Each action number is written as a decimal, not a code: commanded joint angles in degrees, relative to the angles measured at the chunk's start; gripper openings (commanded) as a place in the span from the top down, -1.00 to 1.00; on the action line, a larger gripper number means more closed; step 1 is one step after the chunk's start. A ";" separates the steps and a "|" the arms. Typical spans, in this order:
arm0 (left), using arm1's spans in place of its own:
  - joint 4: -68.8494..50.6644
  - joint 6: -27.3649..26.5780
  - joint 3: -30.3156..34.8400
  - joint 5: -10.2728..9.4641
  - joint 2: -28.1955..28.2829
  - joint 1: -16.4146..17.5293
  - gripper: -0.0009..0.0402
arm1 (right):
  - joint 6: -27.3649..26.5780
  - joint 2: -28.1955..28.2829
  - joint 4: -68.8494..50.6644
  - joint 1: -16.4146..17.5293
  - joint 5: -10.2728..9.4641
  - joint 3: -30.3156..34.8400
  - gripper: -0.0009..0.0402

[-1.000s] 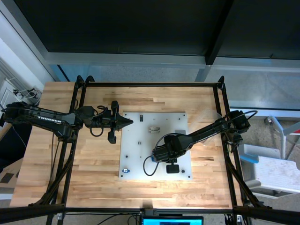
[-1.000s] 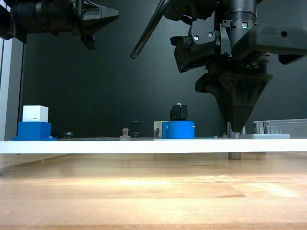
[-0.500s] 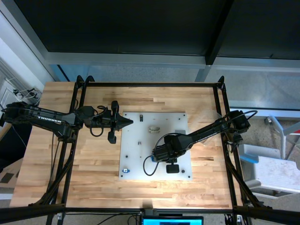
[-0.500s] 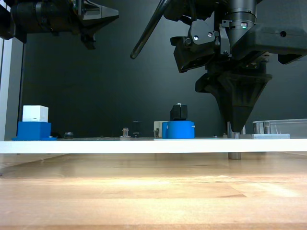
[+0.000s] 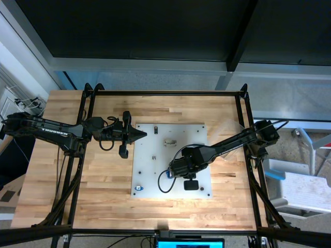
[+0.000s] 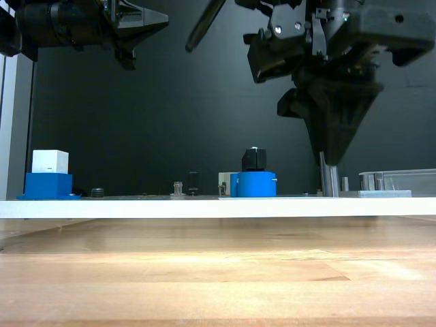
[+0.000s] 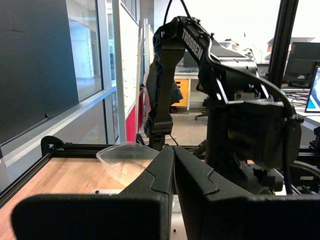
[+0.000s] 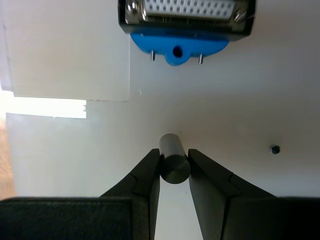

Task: Pick the 16mm cylinder and place it in the container

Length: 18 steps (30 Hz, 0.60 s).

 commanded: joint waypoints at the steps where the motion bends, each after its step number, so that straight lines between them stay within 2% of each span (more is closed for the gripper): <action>1: 0.02 0.00 0.02 0.02 0.00 0.00 0.96 | 0.02 -1.09 -0.76 0.00 0.02 0.31 0.80; 18: 0.02 0.00 0.02 0.02 0.02 0.00 0.96 | 0.02 -8.76 -7.30 -0.96 0.68 -0.15 0.80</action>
